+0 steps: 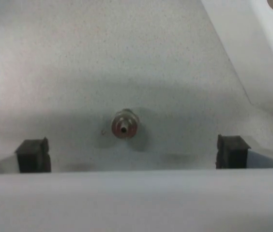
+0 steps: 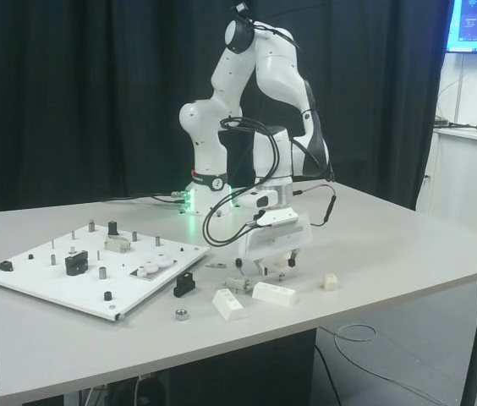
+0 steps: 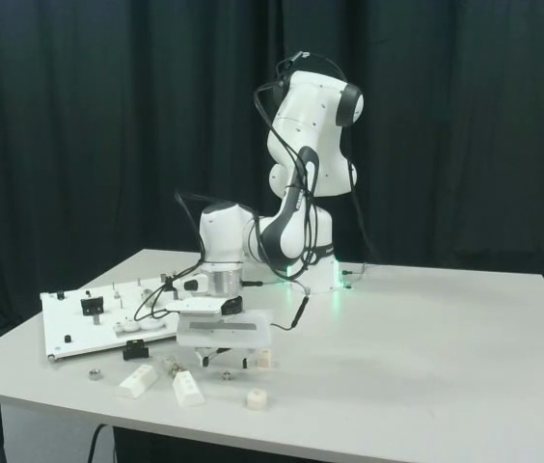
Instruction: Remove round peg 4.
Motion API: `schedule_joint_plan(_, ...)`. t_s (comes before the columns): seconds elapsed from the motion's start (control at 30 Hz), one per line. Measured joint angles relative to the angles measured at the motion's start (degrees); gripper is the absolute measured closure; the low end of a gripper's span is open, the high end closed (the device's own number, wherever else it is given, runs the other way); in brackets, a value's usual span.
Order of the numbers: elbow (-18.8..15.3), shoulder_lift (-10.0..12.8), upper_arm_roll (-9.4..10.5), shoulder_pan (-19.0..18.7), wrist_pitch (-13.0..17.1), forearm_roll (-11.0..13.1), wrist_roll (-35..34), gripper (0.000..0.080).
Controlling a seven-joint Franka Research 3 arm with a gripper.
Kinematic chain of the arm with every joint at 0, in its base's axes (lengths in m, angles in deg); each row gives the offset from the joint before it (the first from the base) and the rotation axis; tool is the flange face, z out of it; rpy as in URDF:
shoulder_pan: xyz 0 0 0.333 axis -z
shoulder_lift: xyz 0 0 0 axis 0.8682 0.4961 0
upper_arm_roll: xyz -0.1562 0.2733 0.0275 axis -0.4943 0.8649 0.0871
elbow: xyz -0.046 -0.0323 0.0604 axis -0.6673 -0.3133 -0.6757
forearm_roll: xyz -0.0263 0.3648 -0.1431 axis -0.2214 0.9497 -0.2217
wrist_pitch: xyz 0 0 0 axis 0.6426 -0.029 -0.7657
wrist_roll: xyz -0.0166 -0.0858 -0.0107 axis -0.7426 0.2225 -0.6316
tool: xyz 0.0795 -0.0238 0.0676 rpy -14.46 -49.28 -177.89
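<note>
In the wrist view a small round metal peg (image 1: 124, 124) rests on the grey table, seen end-on, apart from the board. My gripper (image 1: 131, 153) hangs just above it, open, with one black fingertip (image 1: 32, 155) on each side and nothing held. In the first room view the gripper (image 2: 274, 266) sits low over the table, to the right of the white peg board (image 2: 44, 283). The second room view shows the gripper (image 3: 222, 355) close to the table near the front edge. I cannot make out the peg in either room view.
Two white blocks (image 2: 228, 304) (image 2: 274, 293) lie just in front of the gripper, a small white cube (image 2: 331, 281) to its right. A black piece (image 2: 184, 285) and a nut (image 2: 181, 315) lie by the board's corner. Several pegs and parts stand on the board.
</note>
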Motion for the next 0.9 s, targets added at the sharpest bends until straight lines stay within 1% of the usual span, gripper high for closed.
schedule_joint_plan(0.2, 0.3, 0.0, 0.01, 0.0, -0.2, 0.0, -0.3, 0.0171)
schedule_joint_plan(0.23, 0.3, 0.0, 0.01, 0.0, -0.3, 0.0, -0.3, 0.0012)
schedule_joint_plan(0.9, 1.2, 0.0, -0.01, 0.1, -1.2, 0.0, -0.6, 0.0003)
